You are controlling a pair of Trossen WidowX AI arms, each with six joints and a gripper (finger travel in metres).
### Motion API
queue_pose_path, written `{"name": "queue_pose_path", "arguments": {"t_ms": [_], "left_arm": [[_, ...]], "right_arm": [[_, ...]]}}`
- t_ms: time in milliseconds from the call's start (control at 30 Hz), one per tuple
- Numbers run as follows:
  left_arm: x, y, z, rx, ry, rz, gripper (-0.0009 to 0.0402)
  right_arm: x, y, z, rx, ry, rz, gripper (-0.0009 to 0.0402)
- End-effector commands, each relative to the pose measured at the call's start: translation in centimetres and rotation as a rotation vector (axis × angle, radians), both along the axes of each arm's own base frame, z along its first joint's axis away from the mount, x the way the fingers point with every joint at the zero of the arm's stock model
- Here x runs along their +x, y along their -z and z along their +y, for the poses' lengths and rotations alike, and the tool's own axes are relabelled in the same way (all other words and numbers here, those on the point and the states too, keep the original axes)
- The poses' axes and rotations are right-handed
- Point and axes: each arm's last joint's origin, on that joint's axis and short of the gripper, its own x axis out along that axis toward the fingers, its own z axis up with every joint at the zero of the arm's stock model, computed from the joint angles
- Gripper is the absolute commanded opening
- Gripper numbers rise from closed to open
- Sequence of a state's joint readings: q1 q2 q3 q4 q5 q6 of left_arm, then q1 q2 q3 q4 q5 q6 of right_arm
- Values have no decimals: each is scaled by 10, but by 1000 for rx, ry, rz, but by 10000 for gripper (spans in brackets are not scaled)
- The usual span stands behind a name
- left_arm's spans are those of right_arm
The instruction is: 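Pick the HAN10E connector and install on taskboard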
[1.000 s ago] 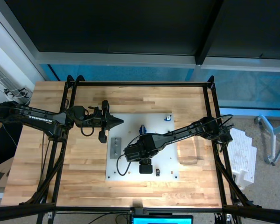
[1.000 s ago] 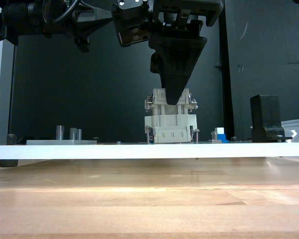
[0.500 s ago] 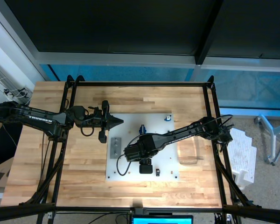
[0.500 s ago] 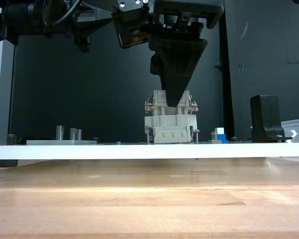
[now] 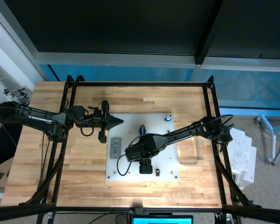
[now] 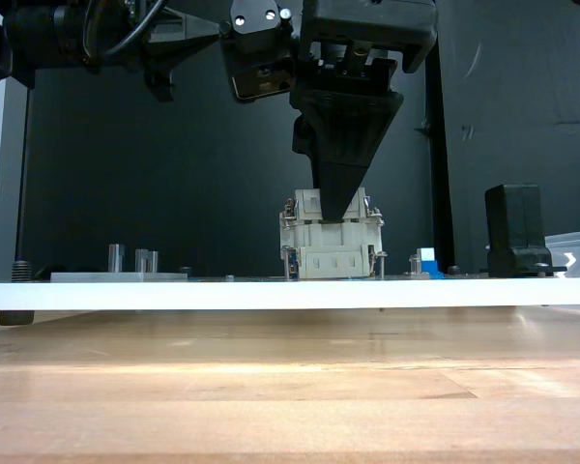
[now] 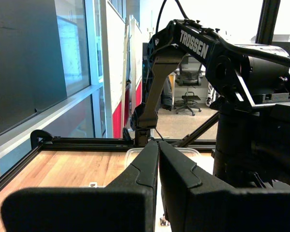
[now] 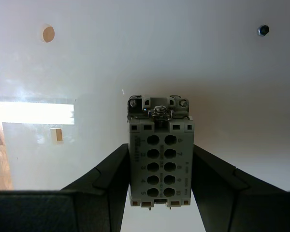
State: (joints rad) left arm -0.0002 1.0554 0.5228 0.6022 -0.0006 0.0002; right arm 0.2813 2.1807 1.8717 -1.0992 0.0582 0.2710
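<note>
Taskboard (image 5: 170,163) at centre of bench (image 5: 74,168). HAN10E connector (image 8: 160,159) upright on tan socket (image 6: 331,257), near middle of taskboard's near edge, face with ten round holes turned up. Right end effector (image 6: 342,201) reaching down from above, pinching connector by its two long sides. Left end effector (image 7: 158,145) pressed together, held level above taskboard's far left corner, well apart from connector.
</note>
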Motion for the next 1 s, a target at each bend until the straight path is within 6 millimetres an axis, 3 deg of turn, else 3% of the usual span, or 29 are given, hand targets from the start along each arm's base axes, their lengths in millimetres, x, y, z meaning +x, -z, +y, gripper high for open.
{"name": "queue_pose_path", "arguments": {"t_ms": [33, 433, 633, 1000], "left_arm": [[0, 0, 0, 0, 0, 0, 1], [0, 0, 0, 0, 0, 0, 1], [0, 0, 0, 0, 0, 0, 1], [0, 0, 0, 0, 0, 0, 1]], "right_arm": [[0, 3, 0, -3, 0, 8, 28], [0, -1, 0, 2, 0, -7, 47], [-1, -6, 0, 7, 8, -21, 113], [-2, -8, 1, 10, 9, -29, 278]]}}
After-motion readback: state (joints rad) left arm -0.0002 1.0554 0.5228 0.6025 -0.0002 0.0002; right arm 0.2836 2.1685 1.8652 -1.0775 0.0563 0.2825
